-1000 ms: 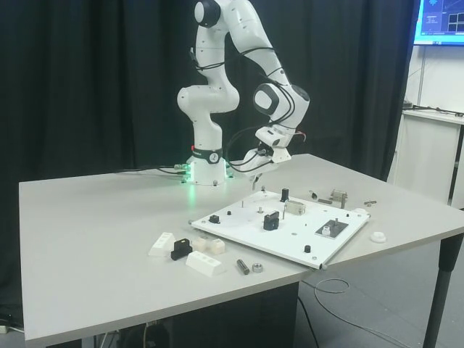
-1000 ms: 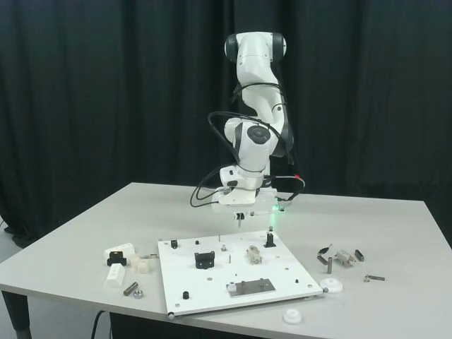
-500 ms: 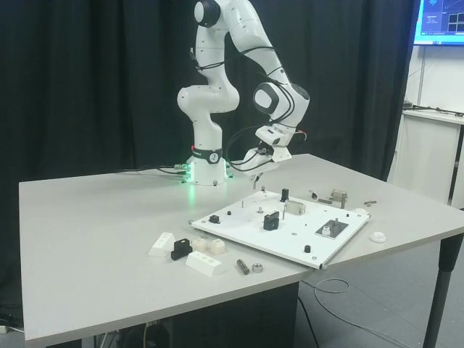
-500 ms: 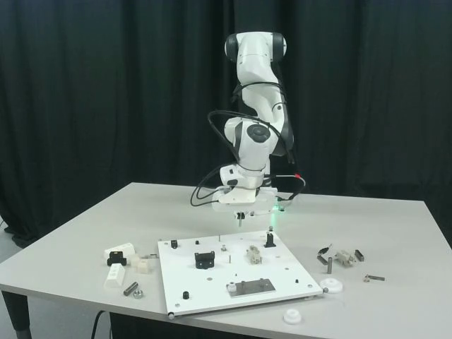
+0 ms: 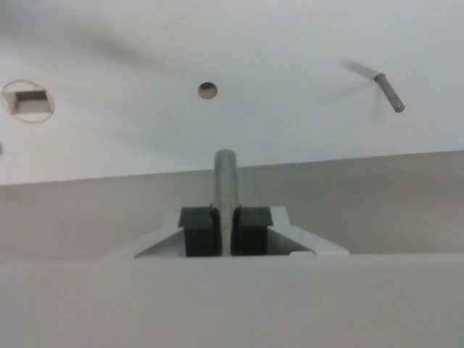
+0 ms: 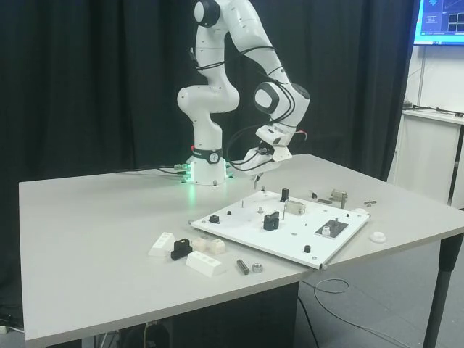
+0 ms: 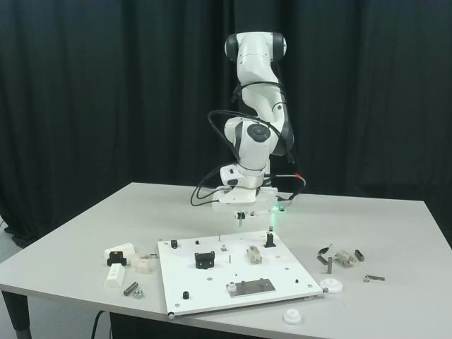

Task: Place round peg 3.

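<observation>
open air under hand [image 7: 241, 216], white board [image 7: 296, 272] edge below, black post [image 7: 270, 240] nearby

Readable text: none.
Screen [image 6: 439, 20]: markings too small to read.
Arm [image 7: 253, 134]: no legible brand or number.
White board [image 7: 236, 272]: no labels.

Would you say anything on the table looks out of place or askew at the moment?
Mostly no: the gripper holds the round peg straight above the white board. The only untidy part is loose hardware scattered off the board: white blocks on one side, small metal parts on the other.
</observation>
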`<state>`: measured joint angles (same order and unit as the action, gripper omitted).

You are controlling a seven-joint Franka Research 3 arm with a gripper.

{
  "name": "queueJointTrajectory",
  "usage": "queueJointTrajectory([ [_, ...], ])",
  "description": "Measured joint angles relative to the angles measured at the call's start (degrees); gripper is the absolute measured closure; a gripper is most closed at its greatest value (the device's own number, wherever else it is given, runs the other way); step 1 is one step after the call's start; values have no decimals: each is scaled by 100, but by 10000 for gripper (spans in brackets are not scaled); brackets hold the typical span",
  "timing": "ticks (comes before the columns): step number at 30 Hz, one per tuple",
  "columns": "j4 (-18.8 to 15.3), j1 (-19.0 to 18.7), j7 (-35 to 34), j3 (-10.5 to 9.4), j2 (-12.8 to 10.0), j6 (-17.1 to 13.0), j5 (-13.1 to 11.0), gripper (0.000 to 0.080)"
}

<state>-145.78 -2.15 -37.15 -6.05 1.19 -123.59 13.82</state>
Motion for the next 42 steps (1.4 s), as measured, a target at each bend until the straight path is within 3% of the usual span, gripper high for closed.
queueJointTrajectory([
  [20,22,-6,0,-31,22,-28,-84,734],
  [32,76,-283,-140,-161,94,-127,-619,734],
  [42,155,-705,-745,-455,196,-224,-856,734],
])
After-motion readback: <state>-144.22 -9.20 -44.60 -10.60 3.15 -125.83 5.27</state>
